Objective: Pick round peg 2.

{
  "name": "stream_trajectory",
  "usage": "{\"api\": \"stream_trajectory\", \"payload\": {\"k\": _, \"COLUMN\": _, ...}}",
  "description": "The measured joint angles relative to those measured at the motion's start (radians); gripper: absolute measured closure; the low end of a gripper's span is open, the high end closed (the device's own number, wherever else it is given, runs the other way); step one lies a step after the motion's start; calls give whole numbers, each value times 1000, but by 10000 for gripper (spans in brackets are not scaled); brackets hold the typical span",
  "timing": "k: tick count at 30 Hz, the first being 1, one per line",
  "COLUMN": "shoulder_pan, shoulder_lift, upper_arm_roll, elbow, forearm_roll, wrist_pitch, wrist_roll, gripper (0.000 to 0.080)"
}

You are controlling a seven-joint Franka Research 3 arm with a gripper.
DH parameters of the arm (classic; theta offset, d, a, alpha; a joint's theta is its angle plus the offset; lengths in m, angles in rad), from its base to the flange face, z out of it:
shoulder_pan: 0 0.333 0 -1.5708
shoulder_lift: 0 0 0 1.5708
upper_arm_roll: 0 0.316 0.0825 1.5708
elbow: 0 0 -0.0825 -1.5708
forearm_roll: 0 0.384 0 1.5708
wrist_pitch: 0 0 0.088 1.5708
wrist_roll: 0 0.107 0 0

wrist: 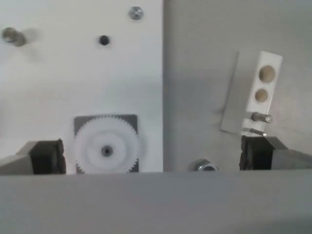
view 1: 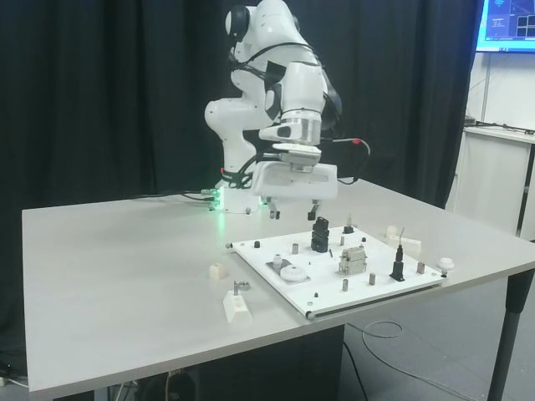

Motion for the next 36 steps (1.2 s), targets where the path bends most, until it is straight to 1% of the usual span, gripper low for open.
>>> {"api": "stream_trajectory", "payload": {"k": 5, "shoulder_pan": -20, "shoulder_lift": 21, "upper_arm_roll": 0, "elbow": 9, "forearm_roll": 33, "wrist_pitch": 0, "wrist_roll": -23, "gripper": 3}}
{"api": "stream_trajectory", "payload": {"k": 11, "shoulder_pan": -49, "shoulder_lift": 47, "upper_arm_roll": 0, "elbow": 15, "forearm_roll": 77, "wrist_pitch": -3, "wrist_roll": -79, "gripper": 3}}
{"api": "stream_trajectory", "payload": {"k": 17, "shoulder_pan": -80, "shoulder_lift": 75, "upper_arm_roll": 0, "elbow": 30, "forearm_roll": 103, "wrist_pitch": -30, "wrist_roll": -179, "gripper": 3}}
{"api": "stream_trajectory", "payload": {"k": 20, "shoulder_pan": -92, "shoulder_lift": 93, "upper_arm_roll": 0, "elbow": 44, "forearm_roll": 125, "wrist_pitch": -46, "wrist_roll": -220, "gripper": 3}}
{"api": "stream_trajectory", "payload": {"k": 24, "shoulder_pan": -106, "shoulder_lift": 118, "upper_arm_roll": 0, "elbow": 68, "forearm_roll": 151, "wrist_pitch": -68, "wrist_roll": -224, "gripper": 3}}
{"api": "stream_trajectory", "payload": {"k": 30, "shoulder_pan": -129, "shoulder_lift": 153, "upper_arm_roll": -1, "elbow": 119, "forearm_roll": 204, "wrist_pitch": -97, "wrist_roll": -199, "gripper": 3}}
{"api": "stream_trajectory", "payload": {"k": 36, "shoulder_pan": -157, "shoulder_lift": 186, "upper_arm_roll": -2, "elbow": 181, "forearm_roll": 213, "wrist_pitch": -129, "wrist_roll": -145, "gripper": 3}}
